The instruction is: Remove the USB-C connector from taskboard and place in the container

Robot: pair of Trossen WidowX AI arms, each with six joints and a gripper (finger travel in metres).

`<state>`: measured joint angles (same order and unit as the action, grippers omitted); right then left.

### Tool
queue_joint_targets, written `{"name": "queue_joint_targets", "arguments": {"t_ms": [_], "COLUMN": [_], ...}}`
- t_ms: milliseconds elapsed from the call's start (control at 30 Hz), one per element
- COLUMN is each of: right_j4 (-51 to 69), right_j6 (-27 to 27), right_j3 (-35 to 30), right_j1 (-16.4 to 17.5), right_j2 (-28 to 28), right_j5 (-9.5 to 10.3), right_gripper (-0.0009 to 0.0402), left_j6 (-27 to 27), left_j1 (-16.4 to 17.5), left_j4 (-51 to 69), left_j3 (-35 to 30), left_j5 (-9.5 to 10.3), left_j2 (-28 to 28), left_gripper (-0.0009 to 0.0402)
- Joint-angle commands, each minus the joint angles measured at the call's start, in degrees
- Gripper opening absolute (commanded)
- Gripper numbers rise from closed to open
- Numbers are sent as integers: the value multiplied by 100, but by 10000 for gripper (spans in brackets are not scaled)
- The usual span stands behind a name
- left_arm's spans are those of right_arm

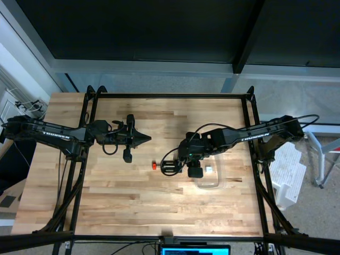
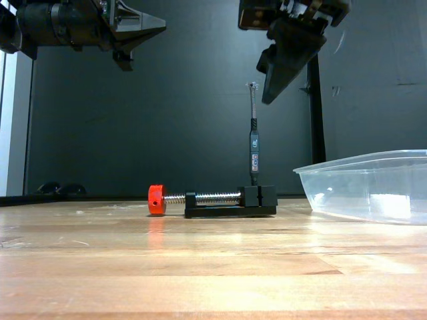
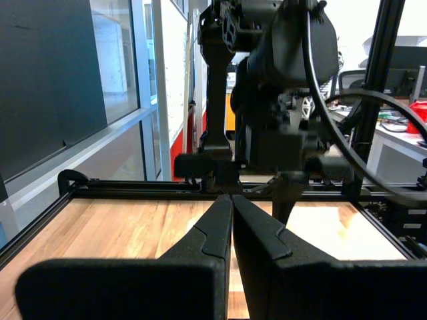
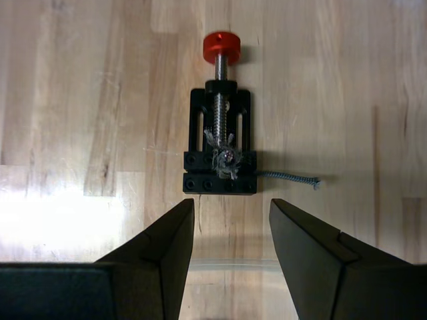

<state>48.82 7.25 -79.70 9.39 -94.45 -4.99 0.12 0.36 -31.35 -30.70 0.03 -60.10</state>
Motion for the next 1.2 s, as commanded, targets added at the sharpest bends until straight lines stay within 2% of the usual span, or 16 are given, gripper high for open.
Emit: {"name": "queue_joint_targets", "arguments": {"t_ms": [33,633,1200], "right_j4": [37,-4,-2], "right_j6": [0,-31,-66], "right_j3": [-151,-474,-422], "right_j1": [4,-57,-90], "right_j2": [-208,-1014,-1054], "right_j5": [0,-17,-9], "right_gripper": [157,149,91], "left_j6": [0,0,0], "left_j1": [0,2,0], "left_j4": [-2,-2,-2], "left_j3": [0,0,0], "left_j5": [0,0,0], "left_j2": [-2,-2,-2], "left_gripper": [0,0,0]}}
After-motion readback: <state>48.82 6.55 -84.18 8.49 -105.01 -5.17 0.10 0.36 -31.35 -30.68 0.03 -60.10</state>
